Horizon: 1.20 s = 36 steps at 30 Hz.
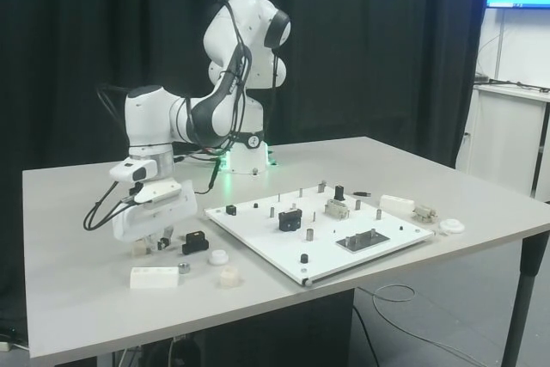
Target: Place BNC.
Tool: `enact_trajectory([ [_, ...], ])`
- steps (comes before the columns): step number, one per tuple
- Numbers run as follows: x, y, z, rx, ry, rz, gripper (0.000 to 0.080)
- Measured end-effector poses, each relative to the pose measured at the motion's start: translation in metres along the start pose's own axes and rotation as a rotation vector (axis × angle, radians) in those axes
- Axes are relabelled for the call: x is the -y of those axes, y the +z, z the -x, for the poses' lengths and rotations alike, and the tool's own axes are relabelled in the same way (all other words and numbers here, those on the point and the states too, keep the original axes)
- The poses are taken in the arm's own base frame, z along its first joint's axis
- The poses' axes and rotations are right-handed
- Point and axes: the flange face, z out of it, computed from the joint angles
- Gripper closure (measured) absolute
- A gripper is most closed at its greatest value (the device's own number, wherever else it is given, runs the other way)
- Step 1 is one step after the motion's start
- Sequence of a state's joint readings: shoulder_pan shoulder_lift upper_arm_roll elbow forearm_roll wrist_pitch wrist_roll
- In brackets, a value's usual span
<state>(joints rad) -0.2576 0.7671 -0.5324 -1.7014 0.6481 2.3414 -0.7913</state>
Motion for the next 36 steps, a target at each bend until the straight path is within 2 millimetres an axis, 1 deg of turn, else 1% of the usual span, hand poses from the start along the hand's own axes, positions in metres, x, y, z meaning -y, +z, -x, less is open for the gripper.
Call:
enact_trajectory([
  [11,0.003,-0.002,-0.005,-0.006,-0.034,-0.012,0.0677],
  [12,0.003,-0.002,-0.005,-0.006,-0.035,-0.013,0.0544],
  [13,0.003,-0.002,-0.005,-0.006,-0.036,-0.013,0.0544],
  [14,0.003,-0.002,-0.005,-0.007,-0.037,-0.013,0.0222],
  [19,0.003,-0.004,-0.007,-0.009,-0.04,-0.014,0.0222],
  [20,0.003,-0.005,-0.008,-0.009,-0.04,-0.015,0.0059],
  [25,0.001,-0.012,-0.011,-0.007,-0.042,-0.021,0.0059],
  [26,0.0,-0.013,-0.012,-0.005,-0.041,-0.023,0.0013],
  [36,-0.008,-0.027,-0.014,0.01,-0.013,-0.037,0.0003],
])
